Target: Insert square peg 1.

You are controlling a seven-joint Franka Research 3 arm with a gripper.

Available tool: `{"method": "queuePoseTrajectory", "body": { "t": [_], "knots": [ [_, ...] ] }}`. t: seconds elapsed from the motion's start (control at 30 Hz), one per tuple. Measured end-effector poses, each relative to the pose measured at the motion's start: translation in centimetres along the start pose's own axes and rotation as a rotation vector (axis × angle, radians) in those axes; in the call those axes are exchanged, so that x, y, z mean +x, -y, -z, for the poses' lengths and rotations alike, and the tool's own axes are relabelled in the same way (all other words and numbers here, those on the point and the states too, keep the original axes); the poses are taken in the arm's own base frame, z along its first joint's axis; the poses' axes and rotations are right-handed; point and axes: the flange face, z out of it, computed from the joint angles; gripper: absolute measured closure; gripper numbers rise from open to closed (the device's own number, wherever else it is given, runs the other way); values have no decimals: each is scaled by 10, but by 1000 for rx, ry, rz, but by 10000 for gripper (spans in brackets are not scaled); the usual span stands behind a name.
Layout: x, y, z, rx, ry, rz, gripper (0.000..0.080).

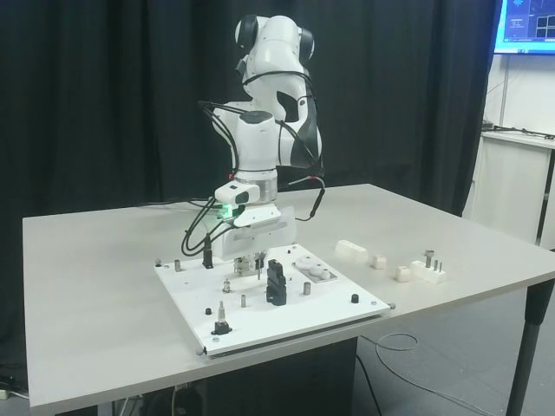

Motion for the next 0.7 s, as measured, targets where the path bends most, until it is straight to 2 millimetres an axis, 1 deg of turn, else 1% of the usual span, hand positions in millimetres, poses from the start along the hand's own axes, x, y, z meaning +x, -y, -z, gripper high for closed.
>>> {"method": "queuePoseTrajectory", "body": {
  "t": [0.7],
  "knots": [
    [-1,0,-1,0,8,-1,768]
  ]
}}
